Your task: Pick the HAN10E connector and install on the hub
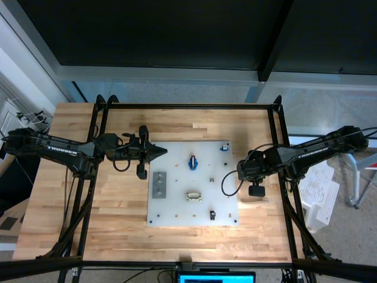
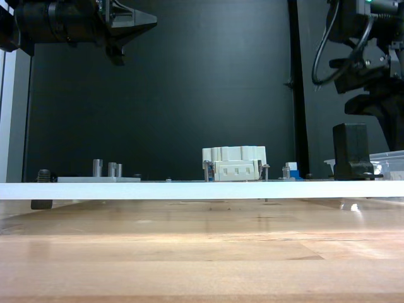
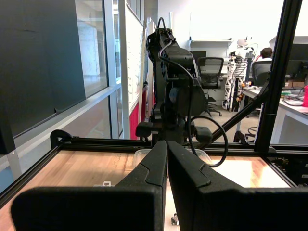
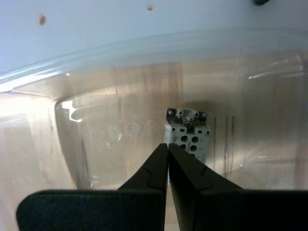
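Two grippers in play, one connector, one hub. The right gripper (image 4: 168,144) hangs just off the right edge of the white board (image 1: 177,212), nose down into a clear tray (image 4: 120,53). Its fingers are pinched together with nothing between them.

And there is the HAN10E connector (image 4: 186,132), lying on the tray floor directly ahead of those tips. It sits a shade to one side of the seam, contact holes facing the camera. Its long axis looks to run roughly in line with the closed fingers, slightly skewed. The near end is hidden behind the tips, so that is a reading, not a certainty. By my judgement the fingers need to spread before they can straddle its narrow sides.

The hub (image 1: 192,196) sits near the middle of the board's near edge, long axis running left to right, well apart from the tray. The left gripper (image 1: 164,151) is parked high over the board's left edge, also squeezed tight and empty, so the right arm is plainly the nearer one to the connector.

Count on the board: one hub, one grey block (image 1: 159,184) with two holes.
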